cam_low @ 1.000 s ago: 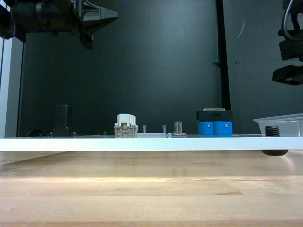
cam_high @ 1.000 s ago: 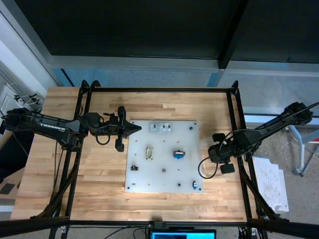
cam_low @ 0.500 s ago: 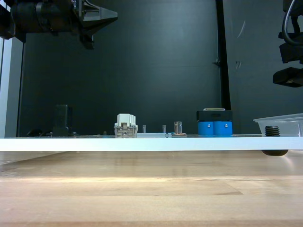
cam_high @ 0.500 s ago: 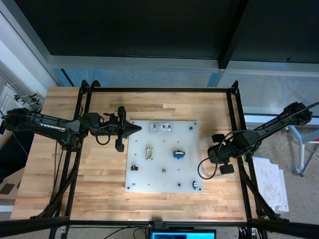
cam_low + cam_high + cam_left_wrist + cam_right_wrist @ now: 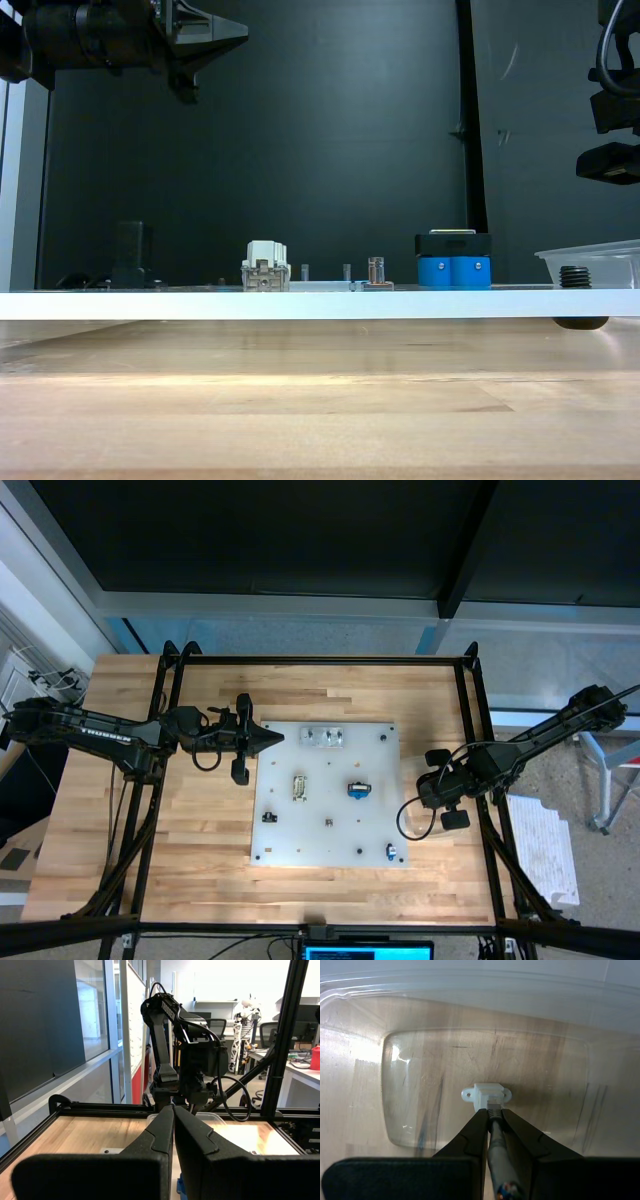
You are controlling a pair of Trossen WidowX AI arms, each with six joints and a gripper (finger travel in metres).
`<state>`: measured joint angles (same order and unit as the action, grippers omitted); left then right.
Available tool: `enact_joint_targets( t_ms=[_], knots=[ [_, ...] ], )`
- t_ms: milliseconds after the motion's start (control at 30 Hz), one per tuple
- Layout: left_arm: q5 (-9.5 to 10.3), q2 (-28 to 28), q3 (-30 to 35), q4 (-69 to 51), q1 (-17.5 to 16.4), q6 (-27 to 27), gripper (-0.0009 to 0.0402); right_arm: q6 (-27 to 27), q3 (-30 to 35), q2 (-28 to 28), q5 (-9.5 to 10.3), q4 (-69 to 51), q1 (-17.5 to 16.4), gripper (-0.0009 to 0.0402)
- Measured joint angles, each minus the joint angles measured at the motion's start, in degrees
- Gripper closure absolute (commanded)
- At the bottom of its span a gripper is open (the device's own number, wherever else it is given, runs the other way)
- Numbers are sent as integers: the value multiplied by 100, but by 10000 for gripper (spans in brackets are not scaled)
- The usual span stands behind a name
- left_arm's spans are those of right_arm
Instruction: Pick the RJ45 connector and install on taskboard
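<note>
High view, left gripper (image 5: 274,738): its fingers were together in a point. It was held over the far left corner of the taskboard (image 5: 320,850) and aimed toward the right arm.
High view, right gripper (image 5: 433,793): it was aimed down over the clear tray (image 5: 410,827). The tray lay on the wooden table (image 5: 150,860) just beside the board's right edge.
Low view, taskboard: it was a flat white plate seen edge-on. It carried a black block (image 5: 132,250), a whitish-grey housing (image 5: 266,268), a small metal post (image 5: 376,270) and a blue part (image 5: 453,270) with a black cap.
Low view, left gripper: it was high above the board's left part, well apart from everything mounted there.
Low view, right gripper: only black parts of it showed at the right edge, above the tray's rim.
Left wrist view, left gripper: two black fingers were pressed together with nothing between them. They pointed across the table at the right arm (image 5: 190,1060).
Right wrist view, right gripper: its fingers were clamped on the grey cable stub (image 5: 496,1150) of the RJ45 connector (image 5: 486,1094).
Right wrist view, RJ45 connector: it was a whitish piece with two small ears. It stuck out just past the fingertips, inside the clear tray and over its floor. Whether it touched the floor could not be told.
Right wrist view, clear tray: the table's wood grain showed through its floor, and its rim curved beyond the connector.
</note>
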<state>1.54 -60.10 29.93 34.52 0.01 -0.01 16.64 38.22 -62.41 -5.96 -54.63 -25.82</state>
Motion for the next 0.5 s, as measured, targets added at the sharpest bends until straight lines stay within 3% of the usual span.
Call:
enact_joint_targets(
  t_ms=[500],
  knots=[
    [2, 2, 0, 0, 0, 0, 393, 0, 15, 4, 2, -11, -4, 381]
  ],
)
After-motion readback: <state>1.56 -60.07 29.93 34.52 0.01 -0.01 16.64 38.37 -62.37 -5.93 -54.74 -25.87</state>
